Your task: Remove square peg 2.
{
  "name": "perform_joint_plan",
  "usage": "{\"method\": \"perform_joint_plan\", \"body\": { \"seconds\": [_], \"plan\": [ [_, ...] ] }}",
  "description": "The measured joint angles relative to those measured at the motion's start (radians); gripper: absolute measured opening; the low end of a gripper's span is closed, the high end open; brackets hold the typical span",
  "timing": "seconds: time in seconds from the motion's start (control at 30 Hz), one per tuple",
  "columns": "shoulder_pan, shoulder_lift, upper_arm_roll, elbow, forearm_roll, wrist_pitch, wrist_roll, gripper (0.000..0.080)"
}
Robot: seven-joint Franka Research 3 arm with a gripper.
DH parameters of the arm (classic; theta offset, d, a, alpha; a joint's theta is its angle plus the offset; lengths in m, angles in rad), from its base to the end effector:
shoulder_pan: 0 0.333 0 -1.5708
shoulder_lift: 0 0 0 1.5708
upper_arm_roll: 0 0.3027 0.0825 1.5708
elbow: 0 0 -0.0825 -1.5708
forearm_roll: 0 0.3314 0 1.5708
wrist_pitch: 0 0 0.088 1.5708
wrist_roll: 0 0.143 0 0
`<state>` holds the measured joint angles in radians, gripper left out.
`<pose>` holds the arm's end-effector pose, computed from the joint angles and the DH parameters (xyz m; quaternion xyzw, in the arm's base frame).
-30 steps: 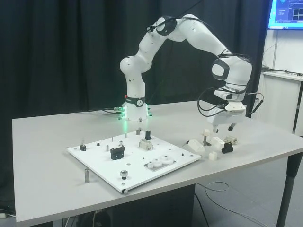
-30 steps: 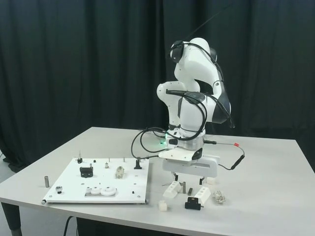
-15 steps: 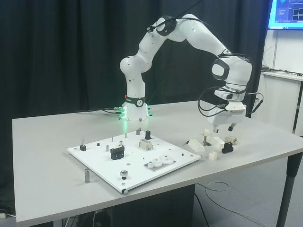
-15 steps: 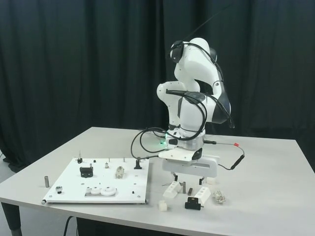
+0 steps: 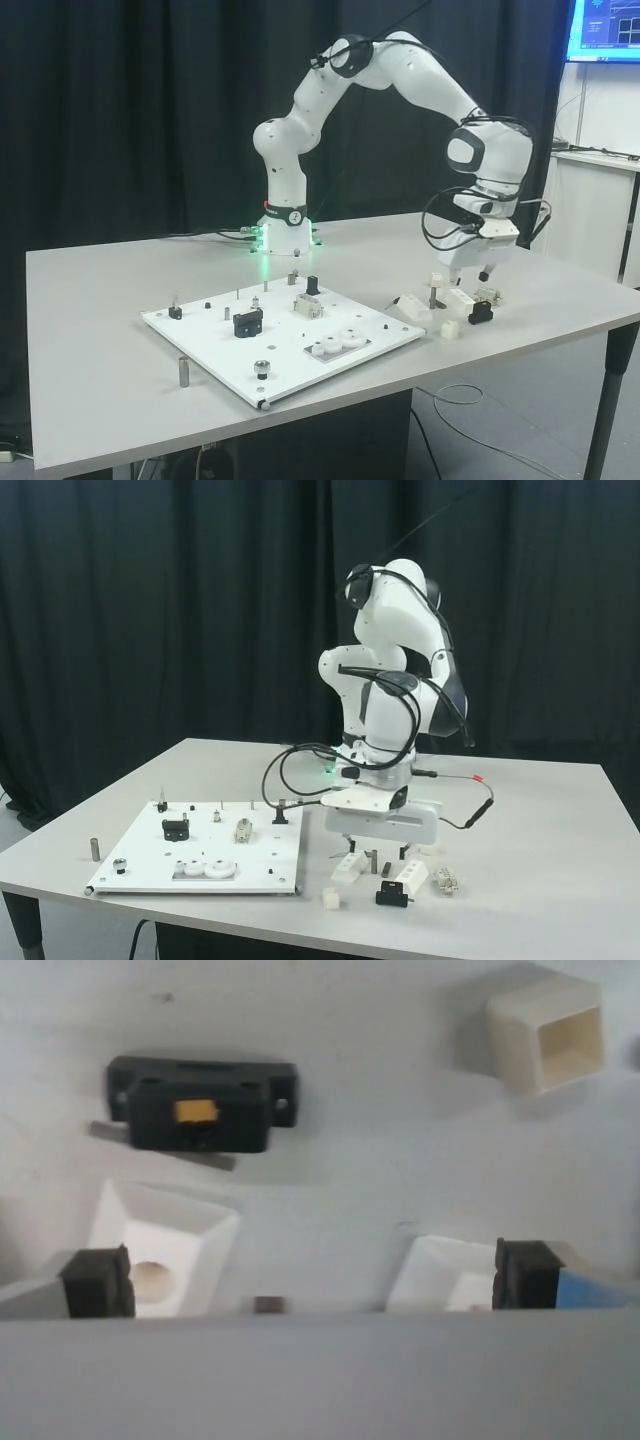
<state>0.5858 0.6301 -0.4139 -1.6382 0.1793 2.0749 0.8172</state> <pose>0.5988 0.1437 0.2474 0.9382 -0.3363 -0.0373 0.0731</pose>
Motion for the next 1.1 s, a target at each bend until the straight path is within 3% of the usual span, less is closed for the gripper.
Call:
{"method": "perform_joint_plan", "body": {
  "seconds": [0.27,0.53,0.9,1.1],
  "plan": [
    [-0.046,-0.004,0.000,0.004,-0.069,-0.007,-0.001,0.0800],
    [-0.127,-0.029,0.014,0.005,-0.151,-0.057,-0.039,0.0800],
    [-0.341,-0.081,0.123,0.004,-0.262,-0.126,-0.119,0.0800],
    [-0.460,-0.095,0.170,0.002,-0.279,-0.135,-0.200,0.0800]
  ]
}}
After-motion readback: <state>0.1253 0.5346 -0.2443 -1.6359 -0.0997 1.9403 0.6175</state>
